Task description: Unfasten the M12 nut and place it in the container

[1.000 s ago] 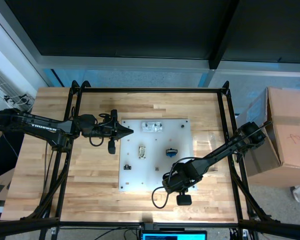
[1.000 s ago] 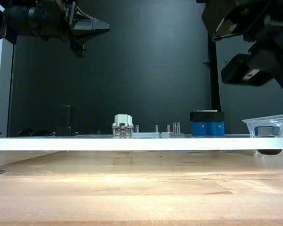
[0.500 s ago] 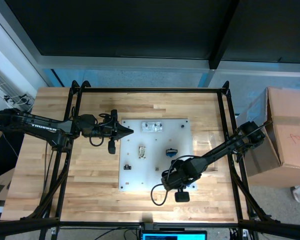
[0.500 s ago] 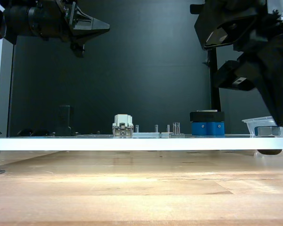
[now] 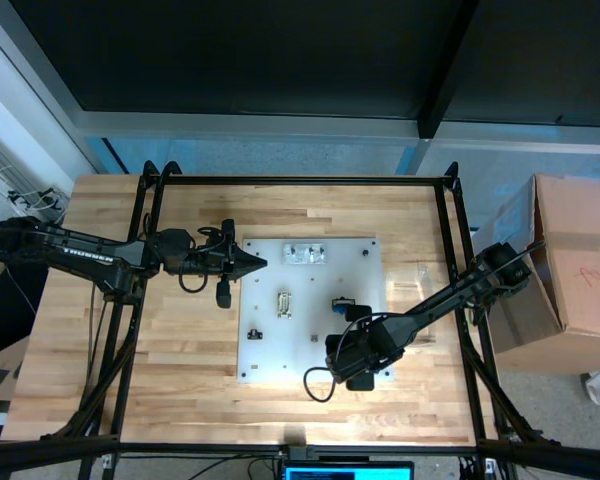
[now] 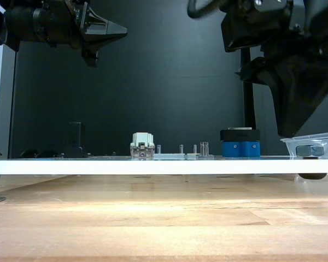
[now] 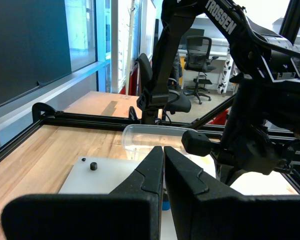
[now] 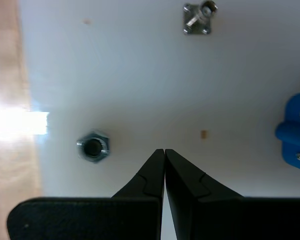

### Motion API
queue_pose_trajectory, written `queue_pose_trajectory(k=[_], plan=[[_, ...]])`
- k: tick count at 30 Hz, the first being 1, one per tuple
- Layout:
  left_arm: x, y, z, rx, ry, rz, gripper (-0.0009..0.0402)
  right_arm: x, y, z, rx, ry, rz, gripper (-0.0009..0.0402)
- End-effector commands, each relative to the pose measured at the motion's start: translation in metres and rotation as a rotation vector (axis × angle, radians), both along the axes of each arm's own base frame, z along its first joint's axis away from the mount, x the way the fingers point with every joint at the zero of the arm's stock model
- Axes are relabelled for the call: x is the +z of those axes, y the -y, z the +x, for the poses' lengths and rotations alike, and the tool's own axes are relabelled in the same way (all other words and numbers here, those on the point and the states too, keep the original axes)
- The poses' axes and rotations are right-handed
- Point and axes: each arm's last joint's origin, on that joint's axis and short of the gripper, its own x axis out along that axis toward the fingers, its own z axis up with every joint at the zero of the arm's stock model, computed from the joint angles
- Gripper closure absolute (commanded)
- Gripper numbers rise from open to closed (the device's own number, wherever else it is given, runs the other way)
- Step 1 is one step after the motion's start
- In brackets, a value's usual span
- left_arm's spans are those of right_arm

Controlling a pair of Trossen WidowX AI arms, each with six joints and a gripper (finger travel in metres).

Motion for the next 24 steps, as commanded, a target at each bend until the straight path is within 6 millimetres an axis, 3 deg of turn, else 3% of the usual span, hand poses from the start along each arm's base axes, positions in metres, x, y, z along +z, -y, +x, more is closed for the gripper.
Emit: queue_pose_trajectory(k=[1, 6, 18, 24], plan=[[0.0, 0.0, 0.0, 0.0, -0.001, 0.0, 0.0393, 0.005, -0.005, 0.001, 0.026, -0.05, 0.133, 0.0393], [0.0, 0.0, 0.0, 0.0, 0.0, 0.0, 0.0393, 0.007, -0.01, 0.001, 0.056, -0.114, 0.274, 0.0393], [0.0, 0.0, 0.0, 0.0, 0.0, 0.0, 0.0393, -0.017, -0.015, 0.009, 0.055, -0.138, 0.257, 0.0393], [0.0, 0.0, 0.0, 0.0, 0.0, 0.0, 0.0393, -0.017, -0.014, 0.01, 0.046, -0.117, 0.208, 0.0393]])
